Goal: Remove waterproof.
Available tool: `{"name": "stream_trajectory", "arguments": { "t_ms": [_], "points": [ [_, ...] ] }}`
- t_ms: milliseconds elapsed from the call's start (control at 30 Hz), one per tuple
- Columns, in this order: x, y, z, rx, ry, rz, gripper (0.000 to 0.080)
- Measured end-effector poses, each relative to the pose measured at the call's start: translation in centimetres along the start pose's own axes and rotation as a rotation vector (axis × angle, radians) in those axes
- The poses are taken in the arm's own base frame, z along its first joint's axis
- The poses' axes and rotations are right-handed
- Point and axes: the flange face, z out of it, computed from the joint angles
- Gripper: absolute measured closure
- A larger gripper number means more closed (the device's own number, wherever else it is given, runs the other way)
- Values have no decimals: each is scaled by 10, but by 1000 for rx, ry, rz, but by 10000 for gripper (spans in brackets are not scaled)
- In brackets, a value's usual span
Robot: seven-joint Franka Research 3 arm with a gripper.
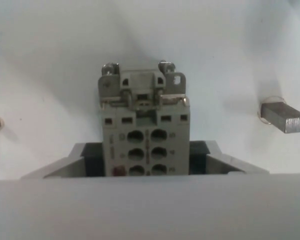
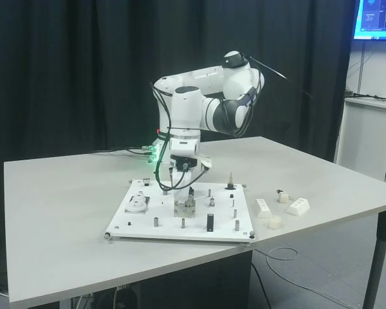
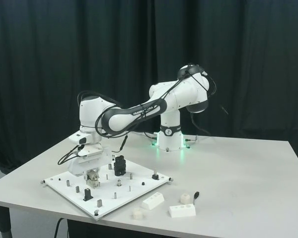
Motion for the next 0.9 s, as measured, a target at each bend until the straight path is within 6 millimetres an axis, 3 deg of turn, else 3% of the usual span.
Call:
{"name": "stream_trajectory", "arguments": {
  "t_ms": [167,600,900],
  "points": [
    [1,0,-3,-1,-4,-4,486],
    [3,8,-43,-2,-10,-12,486],
    [3,9,-56,7,0,-7,486]
  ]
}}
